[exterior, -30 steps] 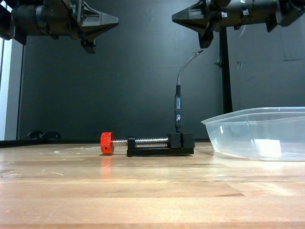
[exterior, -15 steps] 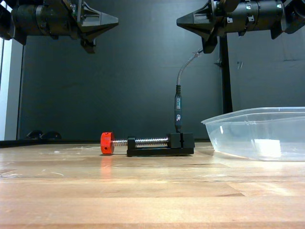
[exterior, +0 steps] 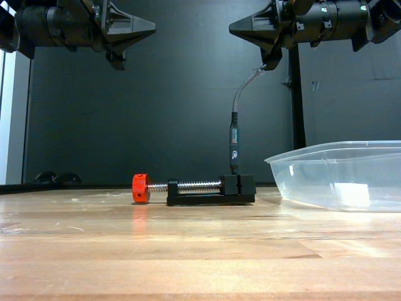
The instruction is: Pick the USB-C connector and install on taskboard
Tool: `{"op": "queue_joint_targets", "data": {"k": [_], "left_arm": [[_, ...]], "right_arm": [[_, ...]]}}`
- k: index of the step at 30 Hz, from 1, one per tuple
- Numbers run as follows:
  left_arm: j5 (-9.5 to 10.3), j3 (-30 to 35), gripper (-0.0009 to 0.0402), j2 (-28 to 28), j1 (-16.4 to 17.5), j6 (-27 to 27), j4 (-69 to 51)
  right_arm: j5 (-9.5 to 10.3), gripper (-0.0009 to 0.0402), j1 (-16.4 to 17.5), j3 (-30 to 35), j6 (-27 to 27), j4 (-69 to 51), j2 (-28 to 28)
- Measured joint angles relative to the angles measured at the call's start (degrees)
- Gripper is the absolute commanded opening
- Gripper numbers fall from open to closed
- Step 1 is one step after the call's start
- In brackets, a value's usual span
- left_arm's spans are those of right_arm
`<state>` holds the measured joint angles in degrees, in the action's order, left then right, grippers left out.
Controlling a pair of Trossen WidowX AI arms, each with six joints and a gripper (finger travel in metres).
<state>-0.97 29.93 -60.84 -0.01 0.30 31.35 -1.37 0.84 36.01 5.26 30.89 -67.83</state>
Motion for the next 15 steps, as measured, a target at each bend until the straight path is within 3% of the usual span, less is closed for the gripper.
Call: {"op": "queue_joint_targets", "data": {"k": [15], "left_arm": [[0.00,0.02,0.0000,0.00,0.00,0.02,0.00]], "right_arm": [[-1.38,0.0000,0.00,0.04,0.04,0.02,-0.02]]}}
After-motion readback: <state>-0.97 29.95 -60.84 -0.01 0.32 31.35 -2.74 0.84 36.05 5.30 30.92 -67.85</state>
